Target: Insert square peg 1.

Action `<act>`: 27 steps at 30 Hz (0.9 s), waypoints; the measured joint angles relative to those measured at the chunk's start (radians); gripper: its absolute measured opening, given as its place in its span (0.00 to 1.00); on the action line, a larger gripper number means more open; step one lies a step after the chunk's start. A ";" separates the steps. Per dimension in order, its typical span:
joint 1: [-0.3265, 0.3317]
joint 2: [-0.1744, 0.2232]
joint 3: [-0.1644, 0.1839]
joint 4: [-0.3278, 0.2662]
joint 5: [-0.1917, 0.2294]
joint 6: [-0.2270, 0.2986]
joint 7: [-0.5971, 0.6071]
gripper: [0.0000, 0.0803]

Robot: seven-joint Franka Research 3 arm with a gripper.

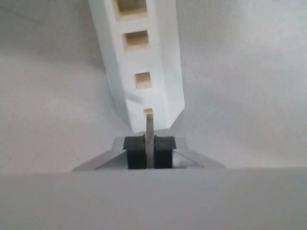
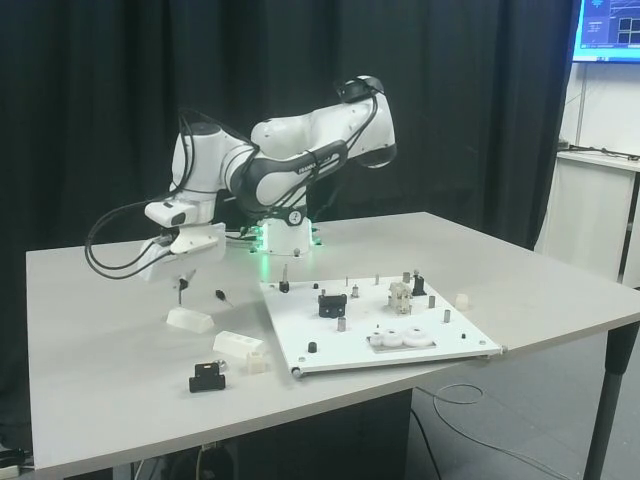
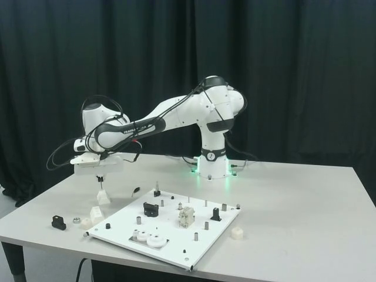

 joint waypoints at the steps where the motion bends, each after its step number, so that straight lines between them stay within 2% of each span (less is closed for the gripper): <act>1: 0.000 0.000 -0.005 0.003 -0.002 -0.007 0.002 0.04; 11: -0.001 0.000 -0.028 0.021 -0.013 -0.042 0.013 0.04; 22: -0.002 0.000 -0.032 0.024 -0.015 -0.043 0.022 0.04; 27: -0.002 0.000 -0.032 0.025 -0.015 -0.044 0.133 0.04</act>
